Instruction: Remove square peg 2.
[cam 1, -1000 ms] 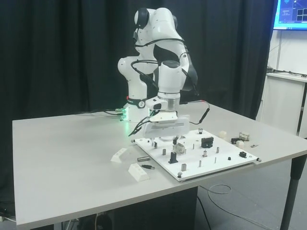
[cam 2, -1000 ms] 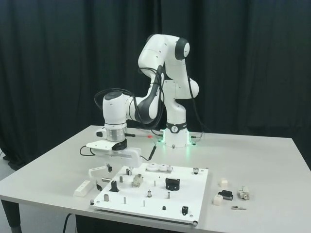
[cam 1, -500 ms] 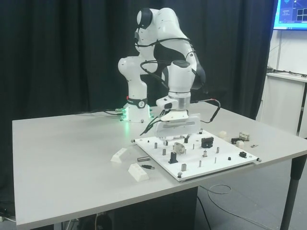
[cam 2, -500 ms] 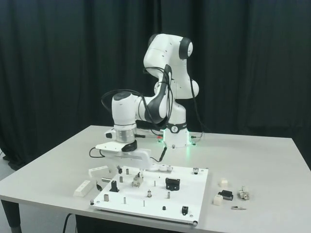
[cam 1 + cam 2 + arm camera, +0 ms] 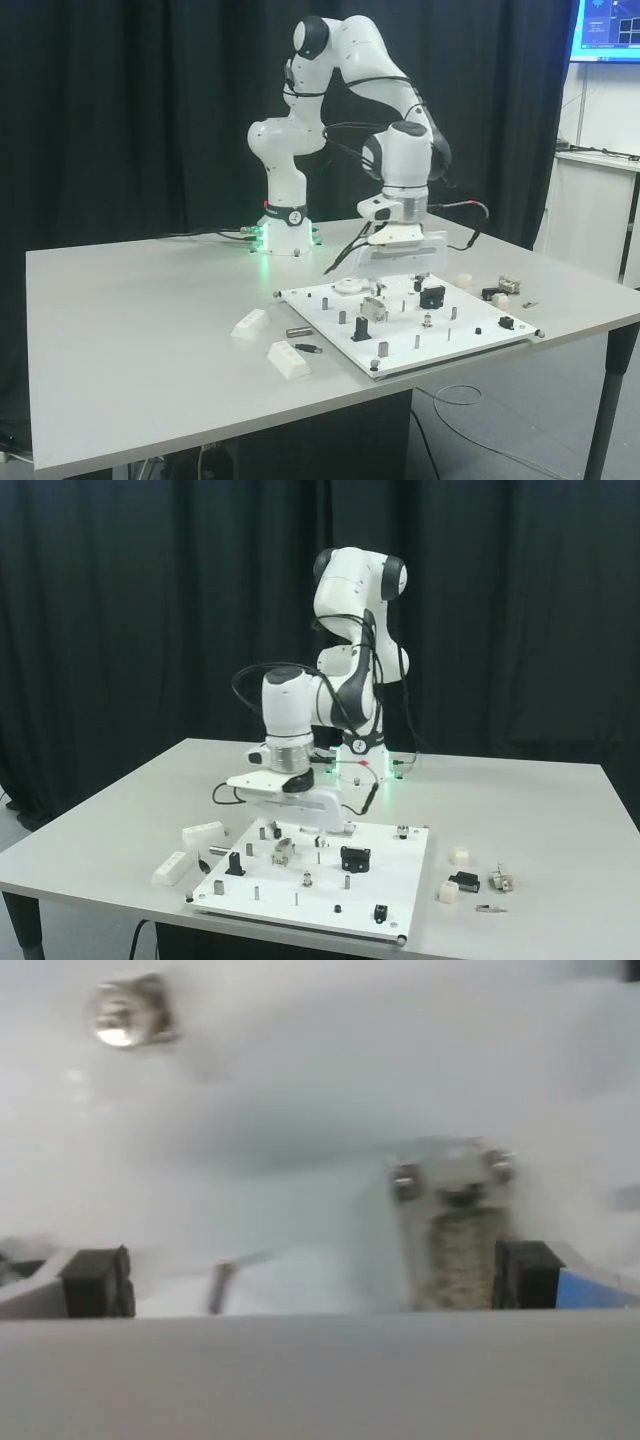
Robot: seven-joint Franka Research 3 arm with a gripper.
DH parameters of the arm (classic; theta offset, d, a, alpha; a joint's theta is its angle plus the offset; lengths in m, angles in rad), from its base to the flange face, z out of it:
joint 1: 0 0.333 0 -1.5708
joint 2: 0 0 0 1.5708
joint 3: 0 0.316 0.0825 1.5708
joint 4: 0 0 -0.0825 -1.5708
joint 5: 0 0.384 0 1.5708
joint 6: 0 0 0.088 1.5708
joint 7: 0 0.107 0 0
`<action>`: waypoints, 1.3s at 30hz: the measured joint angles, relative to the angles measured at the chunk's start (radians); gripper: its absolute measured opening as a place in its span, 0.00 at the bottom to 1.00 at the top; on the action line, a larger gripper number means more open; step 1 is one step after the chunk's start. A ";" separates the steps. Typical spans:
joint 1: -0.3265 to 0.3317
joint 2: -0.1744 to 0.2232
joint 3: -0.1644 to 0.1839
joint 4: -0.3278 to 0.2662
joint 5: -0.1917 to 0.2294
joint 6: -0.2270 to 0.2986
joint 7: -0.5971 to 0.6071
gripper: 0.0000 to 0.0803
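Note:
The white board (image 5: 470, 345) (image 5: 390, 880) carries several small grey pegs, such as one upright peg (image 5: 341, 317) (image 5: 249, 849); I cannot tell which is square peg 2. My gripper (image 5: 400, 262) (image 5: 300, 815) hovers low over the board's back half, near the white discs (image 5: 349, 286). In the wrist view the gripper (image 5: 311, 1278) is open, its black pads (image 5: 95, 1282) wide apart. A grey metal block with two screws (image 5: 455, 1220) lies below, close to one pad. A thin peg (image 5: 220, 1288) stands between the pads, held by neither.
Two white blocks (image 5: 249, 323) (image 5: 288, 360) and a short dark cylinder (image 5: 298, 331) lie on the table beside the board. A black bracket (image 5: 432, 296) (image 5: 355, 858) stands on the board. Small loose parts (image 5: 508, 285) (image 5: 500, 880) lie beyond the board's other side.
The arm has swung the gripper across the board, away from the white blocks and toward the black bracket, and a little higher. Its fingers hold nothing.

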 joint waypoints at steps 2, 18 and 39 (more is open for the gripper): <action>0.014 -0.002 0.000 0.001 0.000 0.000 0.015 1.00; 0.111 0.003 0.003 0.021 0.000 0.035 0.178 1.00; 0.141 0.129 0.026 0.140 0.000 0.071 0.258 1.00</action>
